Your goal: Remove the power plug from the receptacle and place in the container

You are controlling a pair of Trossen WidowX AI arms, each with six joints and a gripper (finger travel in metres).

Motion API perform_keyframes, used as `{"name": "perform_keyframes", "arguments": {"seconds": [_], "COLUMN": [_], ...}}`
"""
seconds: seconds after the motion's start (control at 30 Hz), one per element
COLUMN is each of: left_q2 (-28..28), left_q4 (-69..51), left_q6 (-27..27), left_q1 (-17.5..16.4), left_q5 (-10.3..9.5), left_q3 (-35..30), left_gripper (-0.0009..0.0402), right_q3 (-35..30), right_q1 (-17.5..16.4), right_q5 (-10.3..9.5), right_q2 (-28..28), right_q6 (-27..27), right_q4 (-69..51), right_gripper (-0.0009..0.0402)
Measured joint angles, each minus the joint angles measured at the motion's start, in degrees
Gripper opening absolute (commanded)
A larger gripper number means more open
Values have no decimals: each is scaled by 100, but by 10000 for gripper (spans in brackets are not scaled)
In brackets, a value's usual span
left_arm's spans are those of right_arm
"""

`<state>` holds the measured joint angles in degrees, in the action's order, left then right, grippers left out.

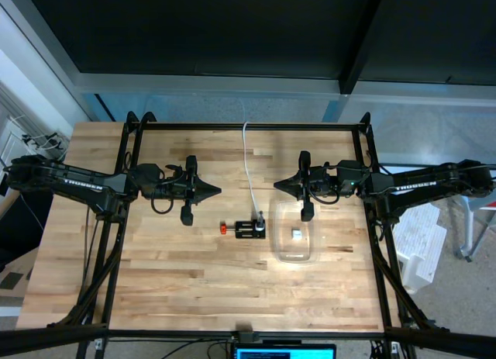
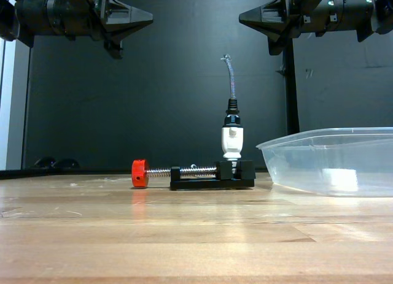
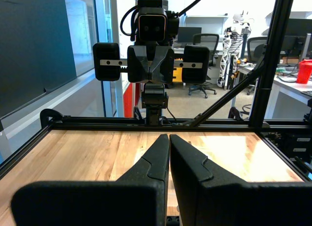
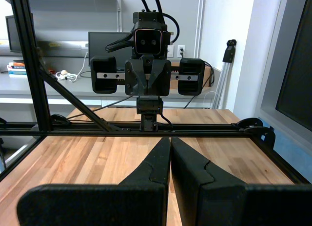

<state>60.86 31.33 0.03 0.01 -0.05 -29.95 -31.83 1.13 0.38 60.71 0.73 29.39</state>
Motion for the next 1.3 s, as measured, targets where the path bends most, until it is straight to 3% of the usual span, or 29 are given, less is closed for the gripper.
{"name": "perform_keyframes", "arguments": {"seconds": [0.43, 0.53, 0.67, 0.9, 1.07, 1.3], "left_q2": [0, 0, -2, -2, -2, -2], "left_q4": [0, 0, 0, 0, 0, 2], "left_q6": [-2, -2, 0, 0, -2, -2], "left_q1": [0, 0, 0, 0, 0, 0], "left_q5": [0, 2, 0, 0, 0, 0], "left_q3": [0, 0, 0, 0, 2, 0], "left_gripper": [0, 0, 0, 0, 0, 0], "right_q3": [0, -39, -426, -1412, -2149, -3088], "right_q1": [-4, -4, -15, -138, -278, -343], "right_q5": [-9, -205, -350, -348, -323, -299], "right_q2": [0, 0, 4, 175, 621, 1526], "right_q6": [-55, -280, -339, -319, -297, -323], "right_q4": [-2, -138, -1390, -4096, -5372, -6933], "right_gripper": [0, 0, 0, 0, 6, 69]}}
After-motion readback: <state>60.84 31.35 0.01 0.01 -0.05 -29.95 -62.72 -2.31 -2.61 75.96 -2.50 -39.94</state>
